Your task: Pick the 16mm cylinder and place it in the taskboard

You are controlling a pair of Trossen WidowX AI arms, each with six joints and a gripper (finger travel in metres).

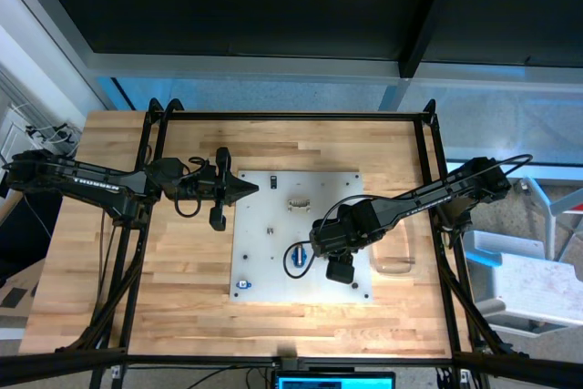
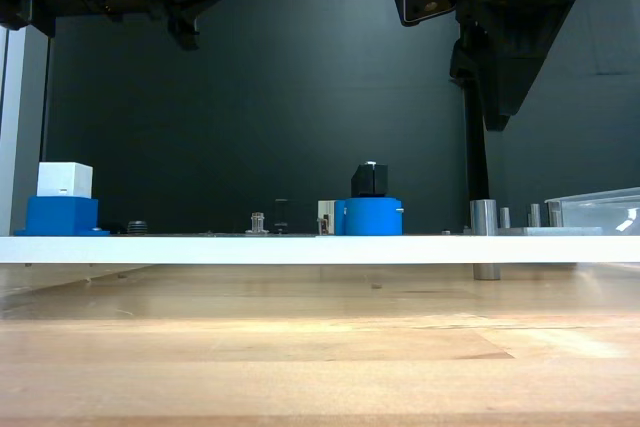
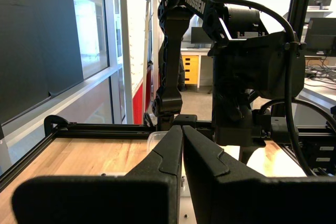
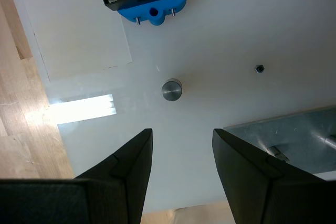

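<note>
Below right gripper [image 4: 182, 130] fingers [image 4: 131, 166], cylinder [image 4: 171, 90]; left gripper [image 3: 182, 127] aside.

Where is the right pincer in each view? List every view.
High: right pincer above the board's near right part; left pincer over its far left corner.
Low: pincer upper right, above the board.
Left wrist: pincer pointing down, beyond the shut left pincer.
Right wrist: pincer open above the board.
Shared landmark: the board (high, low, right wrist).
</note>
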